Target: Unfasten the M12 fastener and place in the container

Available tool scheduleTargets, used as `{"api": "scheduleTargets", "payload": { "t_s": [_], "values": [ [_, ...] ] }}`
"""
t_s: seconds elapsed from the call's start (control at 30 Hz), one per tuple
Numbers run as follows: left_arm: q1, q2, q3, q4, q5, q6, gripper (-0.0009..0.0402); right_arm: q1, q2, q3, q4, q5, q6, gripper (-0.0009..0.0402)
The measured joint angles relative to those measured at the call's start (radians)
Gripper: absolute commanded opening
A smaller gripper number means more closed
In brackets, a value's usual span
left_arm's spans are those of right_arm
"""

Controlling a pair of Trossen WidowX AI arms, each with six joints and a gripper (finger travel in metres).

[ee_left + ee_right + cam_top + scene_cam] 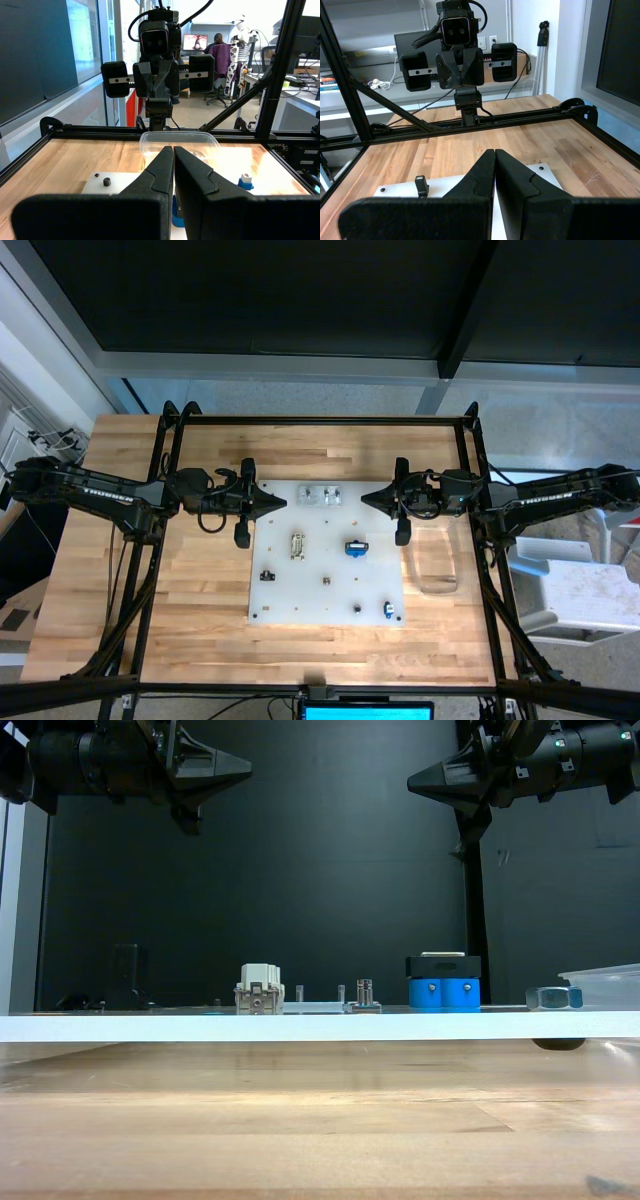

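Remaining: the whole task, by the look of it.

- M12 nut (360,608): silver, seated on its stud near the near right edge of the white board (290,590). No ribs show beneath it, so it is judged not yet unscrewed.
- Container (437,560): clear tray on the counter, just beside the board's right edge, with nothing visible in it.
- Left pincer (281,502): tips together, holding nothing. It hangs high over the board's far left part, well apart from the nut.
- Right pincer (364,500): tips together, holding nothing. It hangs high over the board's far right part, facing the left one.
- Left to do: grip, unscrew, lift, drop in the tray.
- Counter (150,590): pale wooden planks inside a black frame (320,421).
- Room: grey floor (300,395) beyond, and a dark panel (320,870) behind. A monitor (195,42) and a seated person (218,42) lie past the right arm.
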Motion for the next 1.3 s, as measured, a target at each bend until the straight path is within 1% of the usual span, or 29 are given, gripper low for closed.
{"api": "scheduleTargets", "payload": {
  "t_s": [0.03,0.07,0.1,0.4,0.47,0.53,0.67,0.7,0.77,0.87,0.97,1.13,1.3],
  "values": [
    [0.0,0.0,0.0,0.0,0.0,0.0,0.0,0.0,0.0,-0.004,0.01,-0.006,-0.01,0.0],
    [0.0,0.0,0.0,0.0,0.0,0.0,0.0,0.0,0.0,-0.031,0.083,-0.031,-0.052,0.0],
    [0.0,0.0,0.0,0.0,0.0,0.0,0.0,-0.001,0.0,-0.046,0.111,-0.041,-0.074,0.0],
    [0.0,0.0,0.0,0.0,0.0,0.0,0.0,0.0,0.0,-0.048,0.116,-0.045,-0.077,0.0],
    [0.0,0.0,0.0,0.0,0.0,0.0,0.0,0.0,0.0,-0.048,0.116,-0.047,-0.06,0.0],
    [0.0,0.0,0.0,0.0,0.0,0.0,0.0,0.0,0.0,-0.042,0.097,-0.048,0.0,0.0],
    [0.0,0.0,0.0,0.0,0.0,0.0,0.0,0.016,0.0,0.011,-0.037,-0.043,0.067,0.0],
    [0.0,0.0,0.0,0.0,0.0,0.0,0.0,0.026,0.002,0.023,-0.062,-0.035,0.076,0.0],
    [0.0,0.0,0.0,0.0,0.0,0.0,0.0,0.053,0.006,0.053,-0.128,0.001,0.102,0.0],
    [0.0,0.0,0.0,0.0,0.0,0.0,0.0,0.094,0.013,0.111,-0.29,0.056,0.148,0.0],
    [0.0,0.0,0.0,0.0,0.0,0.0,0.0,0.14,0.04,0.186,-0.456,0.088,0.209,0.0],
    [0.0,0.0,0.0,0.0,0.0,0.0,0.0,0.224,0.132,0.324,-0.652,0.094,0.301,0.0],
    [0.0,0.0,0.0,0.0,0.0,0.0,0.0,0.279,0.259,0.477,-0.853,0.097,0.409,0.0]
  ]
}}
